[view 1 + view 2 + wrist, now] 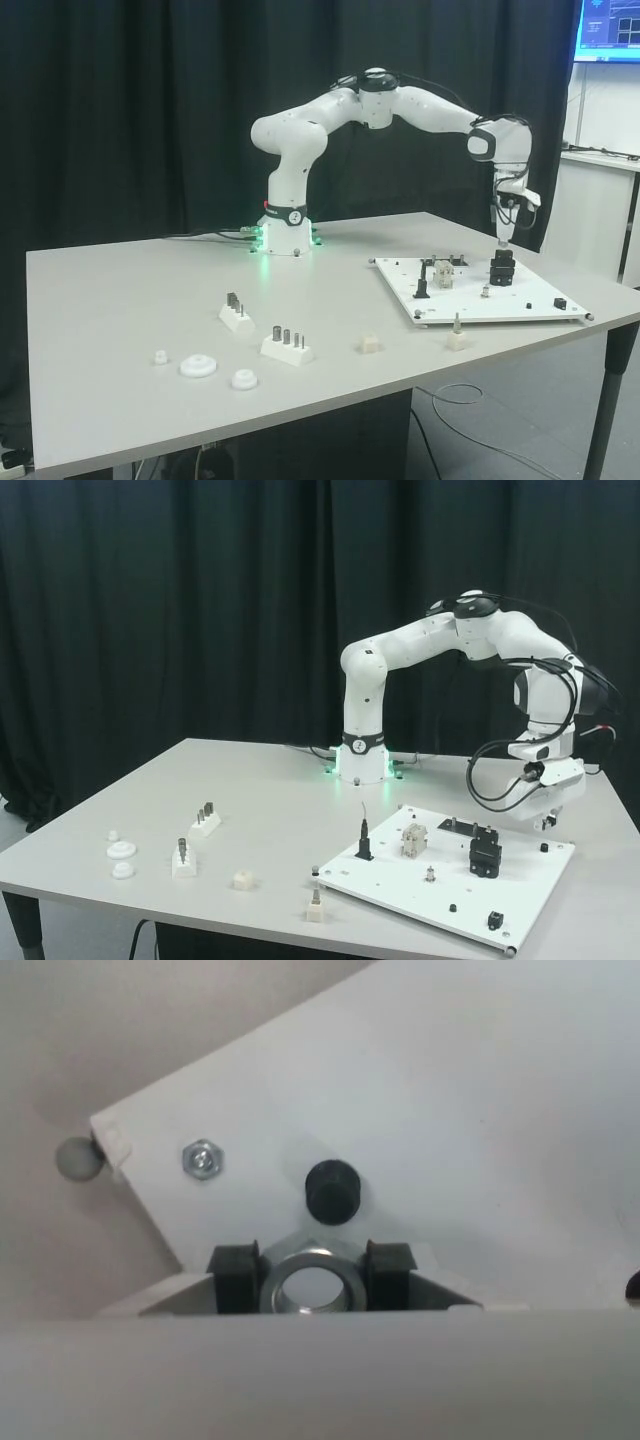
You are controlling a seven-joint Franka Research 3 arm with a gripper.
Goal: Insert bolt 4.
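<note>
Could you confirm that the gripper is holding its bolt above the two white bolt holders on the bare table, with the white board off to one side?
Not quite: the gripper hangs over the white board, not the bolt holders. The first room view shows those holders far from it on the grey table. The wrist view shows the board beneath the bolt.

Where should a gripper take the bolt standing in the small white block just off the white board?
Grip the bolt by its exposed upper end, coming straight down from above. It stands upright with its lower end sunk in the white block, so only the top is free. The block sits apart from the board, which probably leaves room for a finger on either side.
</note>
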